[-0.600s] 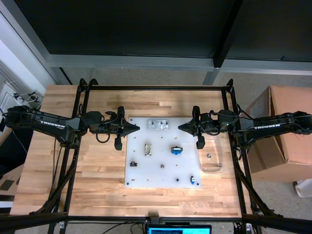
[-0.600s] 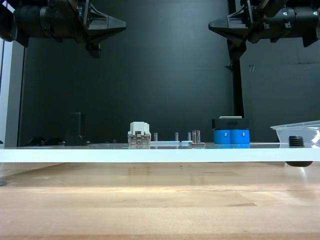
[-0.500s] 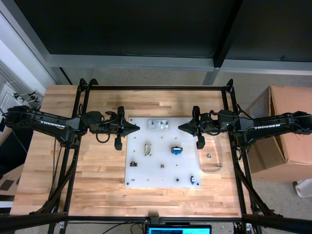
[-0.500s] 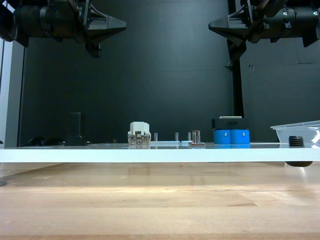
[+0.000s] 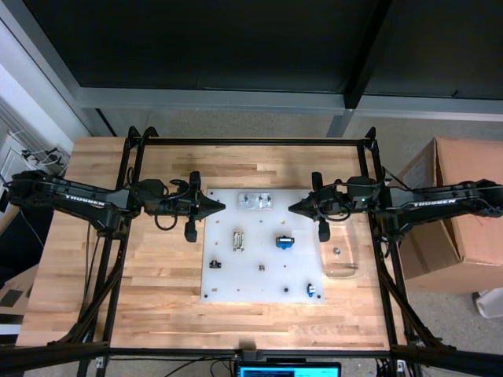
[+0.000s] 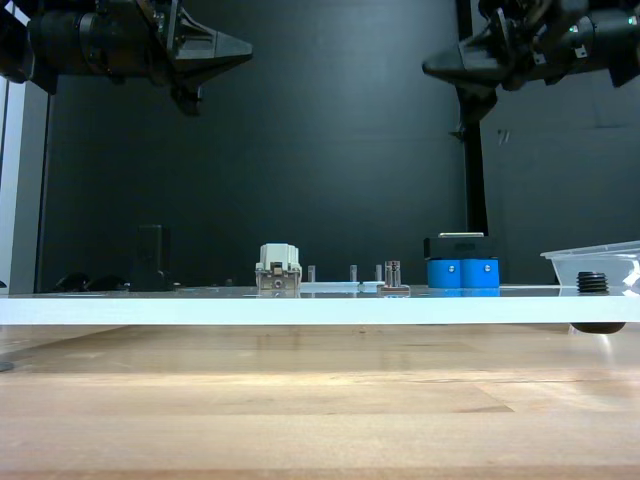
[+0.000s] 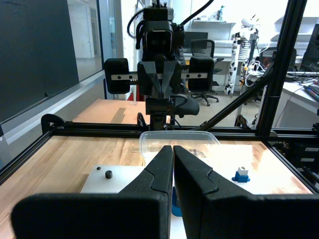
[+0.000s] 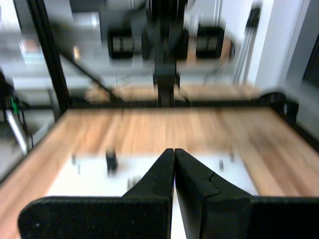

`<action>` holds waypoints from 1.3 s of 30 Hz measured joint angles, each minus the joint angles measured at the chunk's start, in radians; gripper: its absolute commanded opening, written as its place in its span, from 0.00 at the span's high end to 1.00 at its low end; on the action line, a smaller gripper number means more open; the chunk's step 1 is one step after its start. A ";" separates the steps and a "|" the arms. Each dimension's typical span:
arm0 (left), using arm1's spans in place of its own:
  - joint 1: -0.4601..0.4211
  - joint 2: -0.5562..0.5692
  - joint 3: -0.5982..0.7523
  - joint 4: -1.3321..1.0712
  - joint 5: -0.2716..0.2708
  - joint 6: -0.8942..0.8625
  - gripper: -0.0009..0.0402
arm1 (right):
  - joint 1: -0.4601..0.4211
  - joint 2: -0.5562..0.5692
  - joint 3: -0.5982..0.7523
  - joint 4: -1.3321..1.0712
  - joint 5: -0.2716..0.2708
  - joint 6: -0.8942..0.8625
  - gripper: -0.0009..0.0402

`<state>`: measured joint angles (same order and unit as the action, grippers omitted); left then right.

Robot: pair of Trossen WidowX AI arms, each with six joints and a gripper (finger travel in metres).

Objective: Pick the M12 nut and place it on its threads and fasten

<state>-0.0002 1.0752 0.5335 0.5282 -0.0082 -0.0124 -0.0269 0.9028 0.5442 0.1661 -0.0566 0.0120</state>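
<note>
The small silver nut (image 5: 335, 251) lies free inside the clear tray (image 5: 351, 270), just off the white board's (image 5: 236, 283) right edge. The black ribbed stud (image 5: 287, 290) stands bare near the board's near right edge, its ribs showing in the low view (image 6: 593, 283). High over the board's far left edge my left gripper (image 5: 222, 206) hangs shut and holds nothing; its fingers (image 7: 162, 164) meet. High over the far right part my right gripper (image 5: 291, 208) is also shut and holds nothing, with its tip (image 6: 426, 68) pointing inward.
On the board stand a white connector (image 5: 238, 240), a blue connector (image 5: 284, 242), a silver post (image 5: 260, 268) and a small blue part (image 5: 310, 290). A black frame rail (image 5: 251, 142) rings the table. A cardboard box (image 5: 460, 204) sits off the right edge.
The right gripper has dipped a little and drawn slightly to the right. The left arm, the nut and the stud have not moved.
</note>
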 measured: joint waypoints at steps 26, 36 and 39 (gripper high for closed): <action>0.000 0.000 0.000 0.000 0.000 0.000 0.98 | 0.273 0.223 0.416 -1.369 -0.008 -0.526 0.97; 0.000 0.000 0.000 0.000 0.000 0.000 0.98 | 0.372 0.277 0.409 -1.408 0.040 -0.592 0.83; 0.000 0.000 0.000 -0.001 0.000 0.000 0.98 | 0.389 0.277 0.392 -1.405 0.043 -0.618 0.76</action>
<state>-0.0002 1.0752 0.5331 0.5274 -0.0082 -0.0124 0.3618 1.1801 0.9360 -1.2388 -0.0139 -0.6064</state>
